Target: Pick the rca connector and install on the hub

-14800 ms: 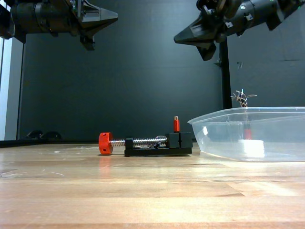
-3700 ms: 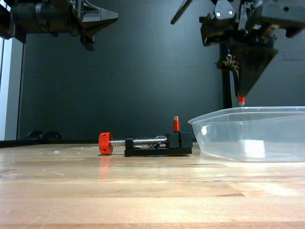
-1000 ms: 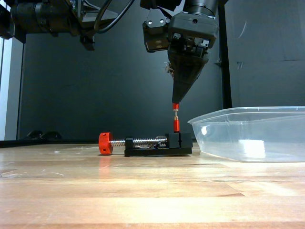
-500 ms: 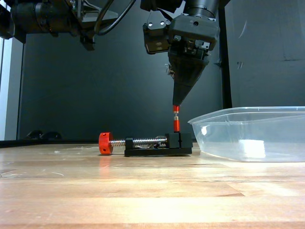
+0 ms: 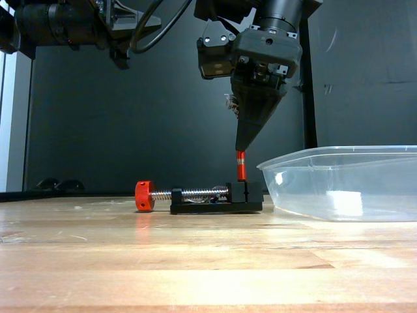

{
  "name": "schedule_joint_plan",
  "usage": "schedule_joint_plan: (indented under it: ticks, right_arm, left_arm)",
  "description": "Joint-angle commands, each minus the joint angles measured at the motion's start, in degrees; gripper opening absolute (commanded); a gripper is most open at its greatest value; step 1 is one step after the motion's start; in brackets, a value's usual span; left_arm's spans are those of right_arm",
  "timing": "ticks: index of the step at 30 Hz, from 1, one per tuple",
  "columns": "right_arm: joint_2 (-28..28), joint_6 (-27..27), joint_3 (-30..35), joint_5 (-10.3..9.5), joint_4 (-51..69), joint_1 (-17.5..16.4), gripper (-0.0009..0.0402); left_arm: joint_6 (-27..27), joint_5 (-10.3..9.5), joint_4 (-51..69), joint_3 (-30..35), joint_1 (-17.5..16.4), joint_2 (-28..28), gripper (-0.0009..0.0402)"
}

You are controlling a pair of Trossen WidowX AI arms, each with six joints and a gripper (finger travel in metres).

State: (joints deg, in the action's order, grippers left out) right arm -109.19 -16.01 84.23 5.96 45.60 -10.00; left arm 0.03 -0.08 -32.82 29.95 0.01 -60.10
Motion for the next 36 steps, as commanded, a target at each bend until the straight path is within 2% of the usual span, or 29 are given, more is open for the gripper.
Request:
schedule_joint_plan:
  ticks: [1,17,31,36]
  right_arm:
    - [-0.1,-0.1,-0.8,-0.02,-0.3,0.0,0.0000]
    - [-0.1,0.0,-0.3,0.04,-0.5,0.0,0.0008]
    - [2.5,0.0,0.6,0.50,0.2,0.0,0.0132]
    - [4.0,0.1,0.5,0.50,1.3,0.0,0.0164]
  left_arm:
    - [0.0,0.02,0.0,0.0,0.0,0.0,0.0000]
    - [0.0,0.02,0.0,0.0,0.0,0.0,0.0000]
    - [0.0,0.02,0.0,0.0,0.0,0.0,0.0000]
    - [0.0,0.02,0.0,0.0,0.0,0.0,0.0000]
